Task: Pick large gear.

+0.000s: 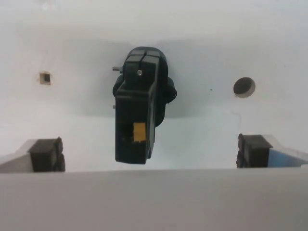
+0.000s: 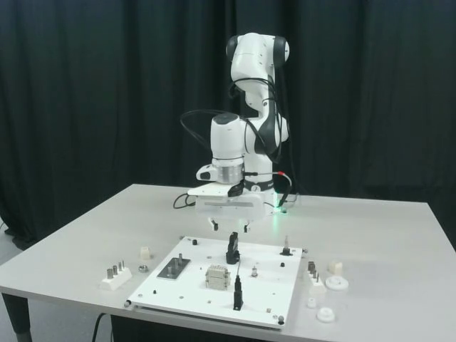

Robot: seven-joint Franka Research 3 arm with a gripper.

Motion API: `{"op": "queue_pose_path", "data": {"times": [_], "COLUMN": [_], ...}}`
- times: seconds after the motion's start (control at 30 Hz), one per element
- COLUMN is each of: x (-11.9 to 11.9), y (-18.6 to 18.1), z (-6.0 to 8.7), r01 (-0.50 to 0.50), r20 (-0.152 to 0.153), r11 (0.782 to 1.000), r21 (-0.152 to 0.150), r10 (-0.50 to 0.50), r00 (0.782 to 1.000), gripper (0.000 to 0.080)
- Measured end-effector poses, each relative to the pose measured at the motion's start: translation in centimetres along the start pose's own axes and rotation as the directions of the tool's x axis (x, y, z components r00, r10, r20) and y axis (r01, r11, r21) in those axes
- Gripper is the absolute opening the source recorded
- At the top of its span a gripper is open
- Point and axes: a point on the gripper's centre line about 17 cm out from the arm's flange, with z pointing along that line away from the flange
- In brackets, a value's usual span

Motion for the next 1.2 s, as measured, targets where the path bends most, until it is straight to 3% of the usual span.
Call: {"op": "queue_pose_path", "data": {"times": [0.63,1.2], "x": [0.7,2.7], "y": [0.4,-3.2], "z": [-0.7,-4.4], "r01": [-0.012,-0.054], "r20": [-0.018,-0.084], "r11": [1.0,0.998], "r21": [0.0,0.038], "r10": [0.012,0.057], "r00": [1.0,0.995], "gripper": [0.08,0.08]}}
